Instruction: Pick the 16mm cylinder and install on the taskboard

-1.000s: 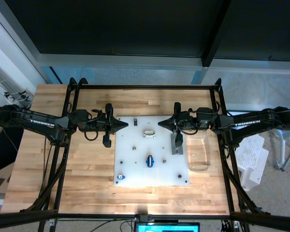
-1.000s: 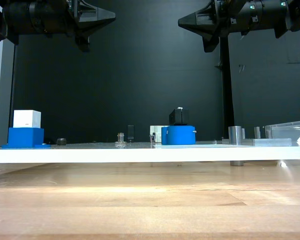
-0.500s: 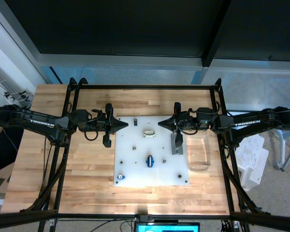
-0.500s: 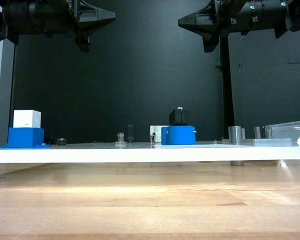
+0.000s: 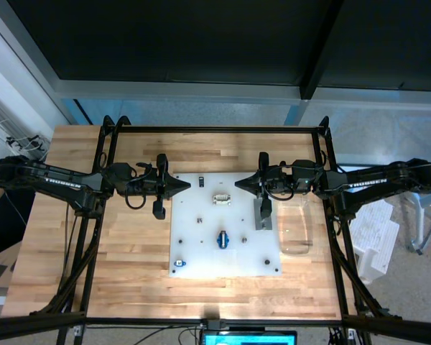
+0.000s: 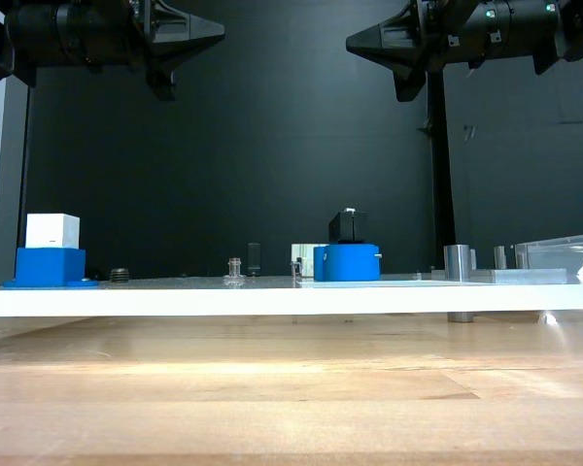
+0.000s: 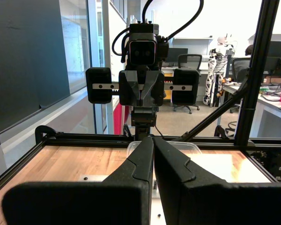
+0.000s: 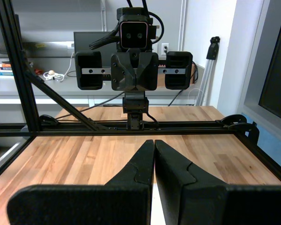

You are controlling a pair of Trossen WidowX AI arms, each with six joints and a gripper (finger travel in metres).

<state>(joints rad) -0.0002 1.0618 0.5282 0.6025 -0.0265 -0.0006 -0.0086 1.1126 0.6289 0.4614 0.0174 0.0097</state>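
The taskboard is a white square plate in the middle of the table, seen edge-on as the taskboard in the low view. It carries a blue fitting, a grey upright block and small connectors. A short silvery peg stands near its right side; I cannot tell whether it is the 16mm cylinder. My left gripper hangs shut and holding nothing, high above the board's far left edge. My right gripper faces it, also shut and holding nothing. Each wrist view shows touching fingertips: left gripper, right gripper.
A clear plastic tray lies on the wood right of the board. A blue base with a white block stands at the board's near left corner. A black frame runs around the table.
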